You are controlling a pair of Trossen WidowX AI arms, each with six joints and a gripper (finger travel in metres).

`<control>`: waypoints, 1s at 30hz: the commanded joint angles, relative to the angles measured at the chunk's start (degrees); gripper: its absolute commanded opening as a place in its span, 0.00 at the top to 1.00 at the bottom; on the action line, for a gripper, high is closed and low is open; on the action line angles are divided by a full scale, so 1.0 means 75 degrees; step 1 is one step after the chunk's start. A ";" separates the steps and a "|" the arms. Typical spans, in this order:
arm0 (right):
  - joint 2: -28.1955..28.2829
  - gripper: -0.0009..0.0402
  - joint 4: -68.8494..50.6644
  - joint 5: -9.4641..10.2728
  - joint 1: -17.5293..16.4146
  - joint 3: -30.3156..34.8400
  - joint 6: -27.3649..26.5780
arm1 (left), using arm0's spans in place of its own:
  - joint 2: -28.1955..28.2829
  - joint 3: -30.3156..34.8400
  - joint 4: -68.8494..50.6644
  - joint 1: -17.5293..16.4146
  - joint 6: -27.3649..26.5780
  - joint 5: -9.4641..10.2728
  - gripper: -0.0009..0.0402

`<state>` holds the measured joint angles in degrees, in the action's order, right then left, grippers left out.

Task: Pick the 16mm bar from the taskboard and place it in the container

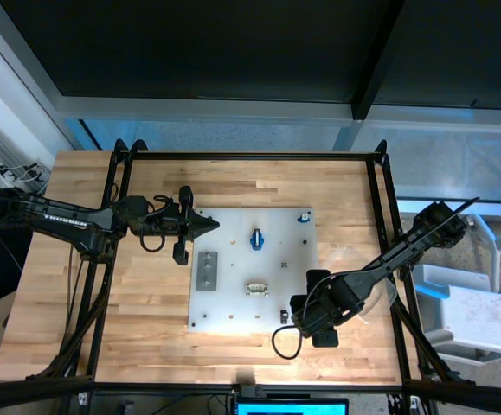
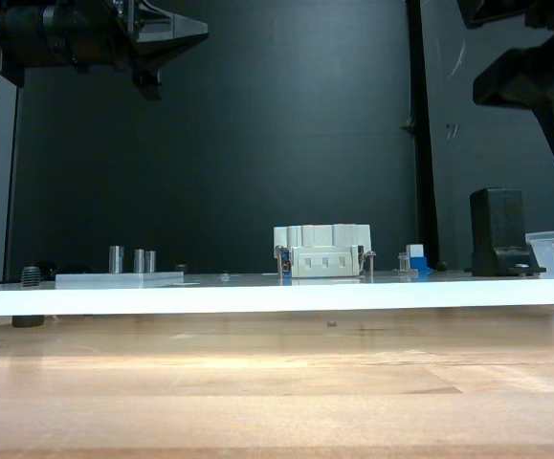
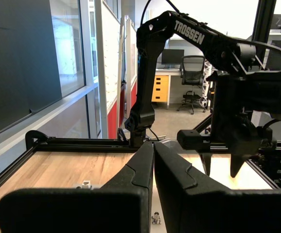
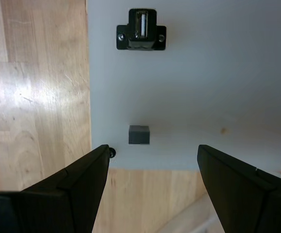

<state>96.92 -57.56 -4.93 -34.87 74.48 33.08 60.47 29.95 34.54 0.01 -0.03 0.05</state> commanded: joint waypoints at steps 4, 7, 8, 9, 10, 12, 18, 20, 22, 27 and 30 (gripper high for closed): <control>0.0038 0.36 0.0181 -0.0012 -0.0032 -0.0216 0.0102 | 0.0003 0.0000 0.0000 -0.0003 0.0003 -0.0003 0.98; 0.0134 0.36 0.0184 -0.0012 -0.0055 -0.0216 0.0102 | 0.0003 0.0000 0.0000 -0.0003 0.0003 -0.0003 0.98; 0.0140 0.36 0.0187 -0.0012 -0.0058 -0.0224 0.0096 | 0.0003 0.0000 0.0000 -0.0003 0.0003 -0.0003 0.98; 0.0163 0.36 0.0198 -0.0012 -0.0070 -0.0233 0.0102 | 0.0003 0.0000 0.0000 -0.0003 0.0003 -0.0003 0.98; 0.0184 0.36 0.0207 -0.0015 -0.0073 -0.0242 0.0102 | 0.0000 0.0000 0.0000 0.0000 0.0003 -0.0003 0.98; 0.0221 0.36 0.0216 -0.0015 -0.0087 -0.0242 0.0102 | 0.0003 0.0000 0.0000 -0.0003 0.0003 -0.0003 0.98; 0.0335 0.36 0.0262 -0.0210 -0.0119 -0.0245 0.0108 | 0.0003 0.0000 0.0000 0.0000 0.0003 -0.0003 0.98; 0.0382 0.36 0.0312 -0.0207 -0.0122 -0.0245 0.0105 | 0.0003 0.0000 0.0000 -0.0003 0.0003 -0.0003 0.98; 0.0402 0.36 0.0382 -0.0207 -0.0125 -0.0268 0.0108 | 0.0003 0.0000 0.0000 -0.0003 0.0003 -0.0003 0.98; 0.0411 0.36 0.0667 -0.0201 -0.0137 -0.0466 0.0134 | 0.0003 0.0000 0.0000 0.0000 0.0003 -0.0003 0.98; 0.0411 0.36 0.0866 -0.0198 -0.0140 -0.0632 0.0140 | 0.0003 0.0000 0.0000 0.0000 0.0003 -0.0003 0.98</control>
